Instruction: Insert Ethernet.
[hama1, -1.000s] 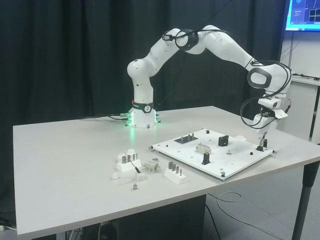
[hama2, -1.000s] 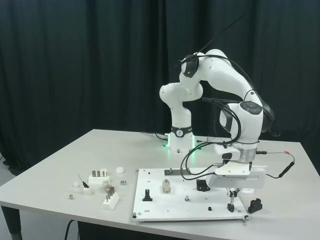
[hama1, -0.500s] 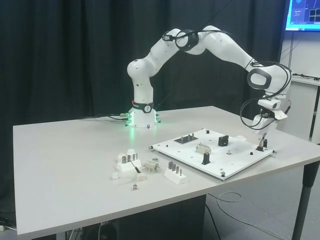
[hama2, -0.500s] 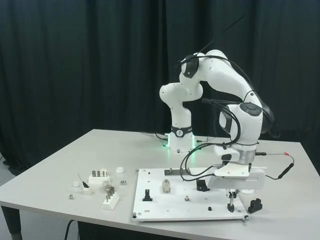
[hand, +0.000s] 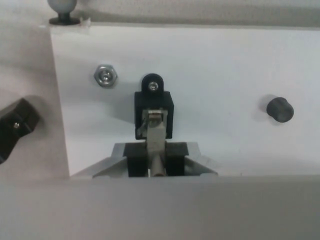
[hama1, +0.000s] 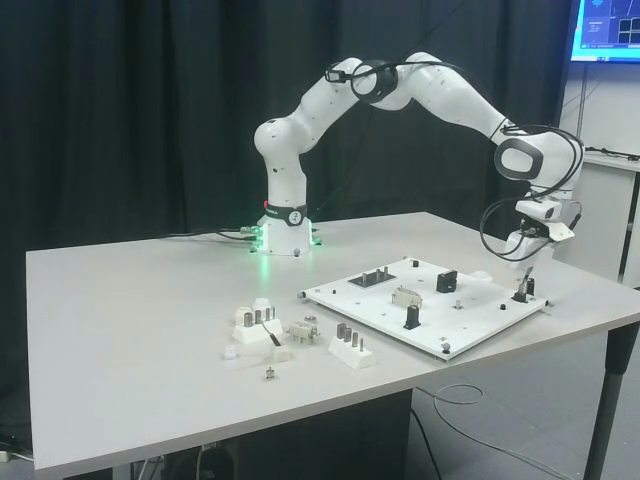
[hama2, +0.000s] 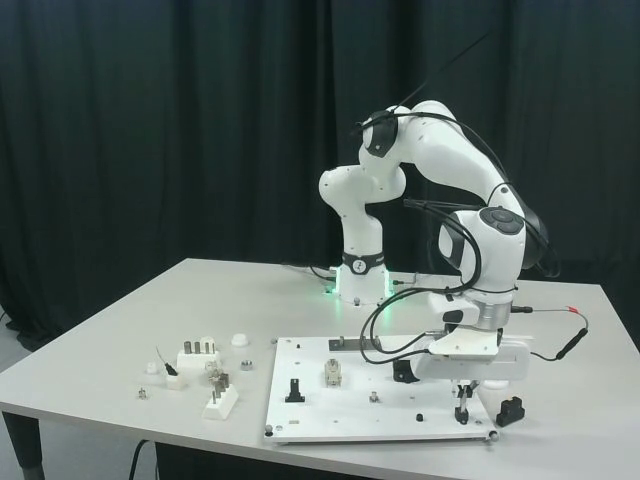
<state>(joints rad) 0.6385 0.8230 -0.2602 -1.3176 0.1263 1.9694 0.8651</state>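
A black Ethernet socket block (hand: 141, 107) is screwed to the white task board (hand: 225, 65) close to its edge. A grey Ethernet plug (hand: 156, 125) sits with its nose in the socket's opening. My gripper (hand: 157, 159) is right behind it, and its black fingers (hand: 136, 161) press on both sides of the plug's rear. In the first room view the gripper (hama1: 523, 280) points down over the socket (hama1: 522, 295) at the board's right corner. The second room view shows the gripper (hama2: 462, 393) above the same socket (hama2: 462, 413).
A hex nut (hand: 105, 76) and a black knob (hand: 279, 108) flank the socket. A black block (hama2: 511, 409) lies on the table just off the board's edge. Other fixtures (hama1: 410, 318) stand on the board (hama1: 470, 330). White part holders (hama1: 260, 330) sit on the grey table to its left.
The hand has shifted slightly over the socket in the second room view. The plug stays at the socket with the fingers still on it.
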